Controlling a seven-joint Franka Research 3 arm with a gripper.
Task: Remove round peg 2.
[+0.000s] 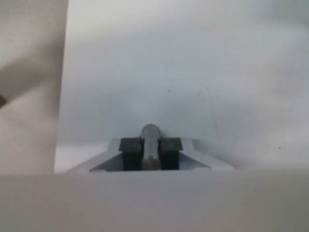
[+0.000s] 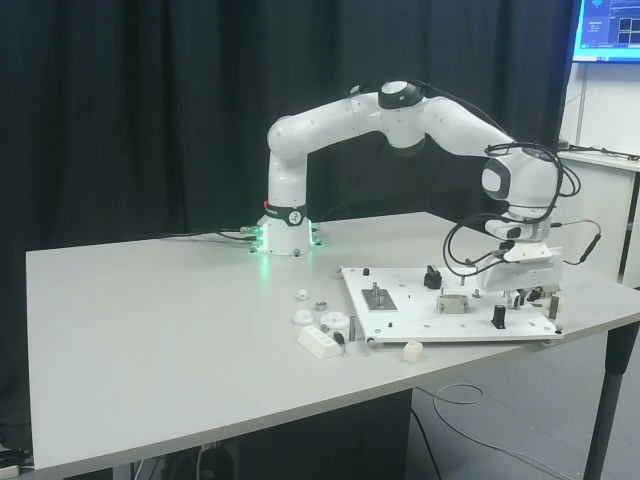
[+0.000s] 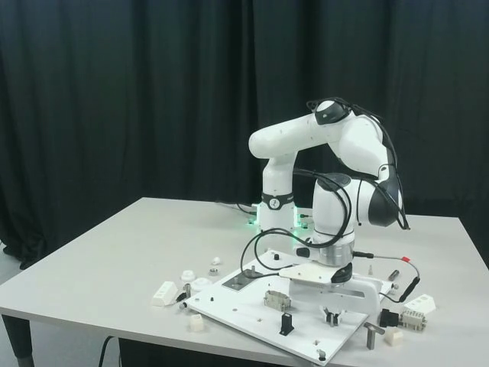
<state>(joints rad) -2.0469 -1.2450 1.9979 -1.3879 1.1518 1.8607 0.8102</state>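
We see a grey worktop (image 2: 150,300) before a black curtain, and on it a white arm (image 2: 420,110) bolted at a base lit green. The arm reaches over and bends down to a white board (image 2: 400,310) that lies flat near the worktop's edge, carrying small fixtures. Loose white parts (image 2: 320,330) sit on the worktop just beside the board, on the side away from the arm's wrist.

The gripper (image 3: 331,312) hangs low over the board's far end, pointing straight down.

In the wrist view, the two black fingers (image 1: 130,152) are clenched on a grey round peg (image 1: 150,145), one pad at its nine o'clock side and the other at its three o'clock side. The peg sits squarely between them, its rounded top showing just past the pads. White board surface lies beyond.

We judge the peg's long axis to run along the fingers, upright to the board, so the coming move calls for a straight lift along that axis. Whether the peg's lower end sits in its hole we cannot tell.
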